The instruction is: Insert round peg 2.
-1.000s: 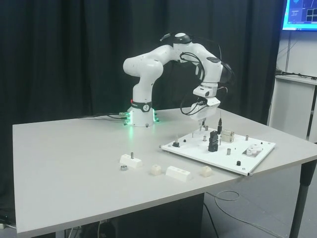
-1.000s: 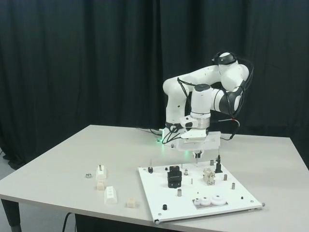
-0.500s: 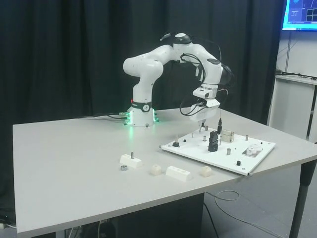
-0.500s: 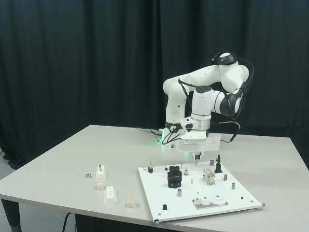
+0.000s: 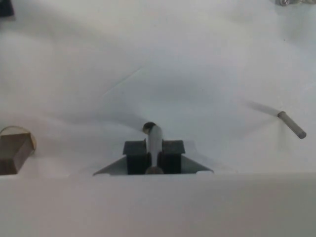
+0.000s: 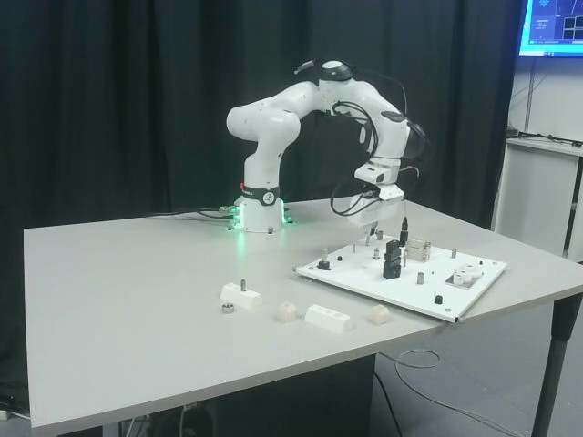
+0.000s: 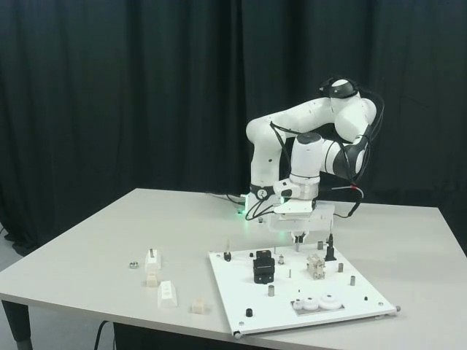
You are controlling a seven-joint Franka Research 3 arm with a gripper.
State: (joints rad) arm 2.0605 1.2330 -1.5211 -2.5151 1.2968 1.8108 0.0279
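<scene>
My gripper (image 5: 154, 157) is shut on a thin grey round peg (image 5: 155, 139), which sticks out from between the two black fingers (image 5: 135, 154). It hangs over the far part of the white board (image 5: 197, 74), a little above it. Another grey peg (image 5: 291, 124) stands upright on the board off to one side. In the first room view the gripper (image 6: 373, 224) hovers over the board's (image 6: 364, 279) back edge. The second room view also has the gripper (image 7: 298, 238) above the board (image 7: 237, 299).
On the board stand a black block (image 6: 392, 259), several short pegs and white gears (image 7: 317, 303). Several white blocks (image 6: 240, 293) (image 6: 328, 318) and a small nut (image 6: 227, 308) lie on the grey table in front of the arm's base (image 6: 259, 206).
The wrist and gripper have risen a little over the back of the board, with the peg still held. Nothing on the board or table has moved.
</scene>
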